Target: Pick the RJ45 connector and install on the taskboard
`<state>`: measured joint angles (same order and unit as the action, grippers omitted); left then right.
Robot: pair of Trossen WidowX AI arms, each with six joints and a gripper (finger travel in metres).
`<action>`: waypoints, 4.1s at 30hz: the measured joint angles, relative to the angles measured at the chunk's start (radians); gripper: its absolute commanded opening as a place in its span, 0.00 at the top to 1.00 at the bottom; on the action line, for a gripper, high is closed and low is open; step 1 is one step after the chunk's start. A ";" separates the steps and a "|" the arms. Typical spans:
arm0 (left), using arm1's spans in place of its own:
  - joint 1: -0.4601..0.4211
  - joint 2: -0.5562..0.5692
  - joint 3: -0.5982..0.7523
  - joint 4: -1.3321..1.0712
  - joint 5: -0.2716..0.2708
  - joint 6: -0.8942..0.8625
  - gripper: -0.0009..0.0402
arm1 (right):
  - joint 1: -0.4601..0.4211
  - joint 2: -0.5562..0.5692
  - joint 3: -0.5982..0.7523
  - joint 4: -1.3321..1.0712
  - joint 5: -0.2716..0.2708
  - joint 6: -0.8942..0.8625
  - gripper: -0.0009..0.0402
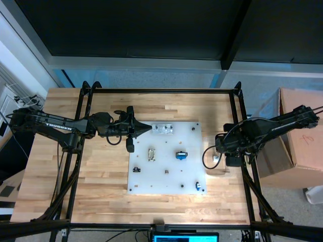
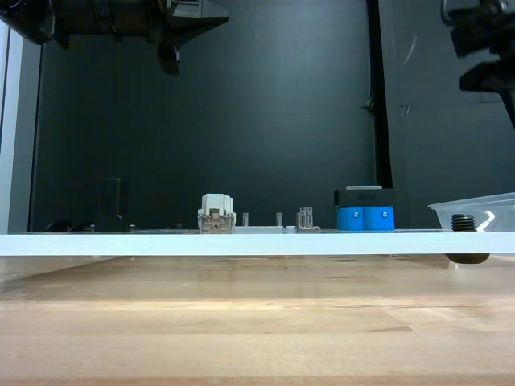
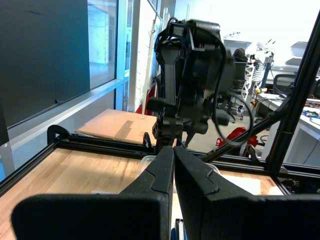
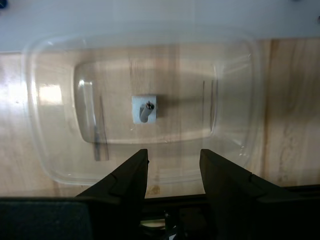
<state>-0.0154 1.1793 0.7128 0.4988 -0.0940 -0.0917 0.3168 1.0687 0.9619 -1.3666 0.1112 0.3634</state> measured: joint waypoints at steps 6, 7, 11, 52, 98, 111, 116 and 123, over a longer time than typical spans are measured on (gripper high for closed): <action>0.000 0.000 0.000 0.000 0.000 0.000 0.98 | 0.038 0.000 -0.090 0.119 -0.019 0.018 0.61; 0.000 0.000 0.000 0.000 0.000 0.000 0.98 | 0.045 0.001 -0.105 0.145 -0.019 0.018 0.61; 0.000 0.000 0.000 0.000 0.000 0.000 0.98 | 0.056 0.001 -0.172 0.218 -0.019 0.028 0.61; 0.000 0.000 0.000 0.000 0.000 0.000 0.98 | 0.063 0.006 -0.333 0.410 -0.027 0.100 0.98; 0.000 0.000 0.000 0.000 0.000 0.000 0.98 | 0.063 0.010 -0.053 0.139 -0.052 0.035 0.98; 0.000 0.000 0.000 0.000 0.000 0.000 0.98 | 0.068 0.172 0.049 0.183 -0.052 0.073 0.76; 0.000 0.000 0.000 0.000 0.000 0.000 0.98 | 0.069 0.277 0.151 0.195 -0.052 0.069 0.61; 0.000 0.000 0.000 0.000 0.000 0.000 0.98 | 0.071 0.394 0.258 0.222 -0.050 0.072 0.45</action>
<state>-0.0154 1.1793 0.7128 0.4984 -0.0940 -0.0921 0.3882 1.4624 1.2198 -1.1450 0.0612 0.4358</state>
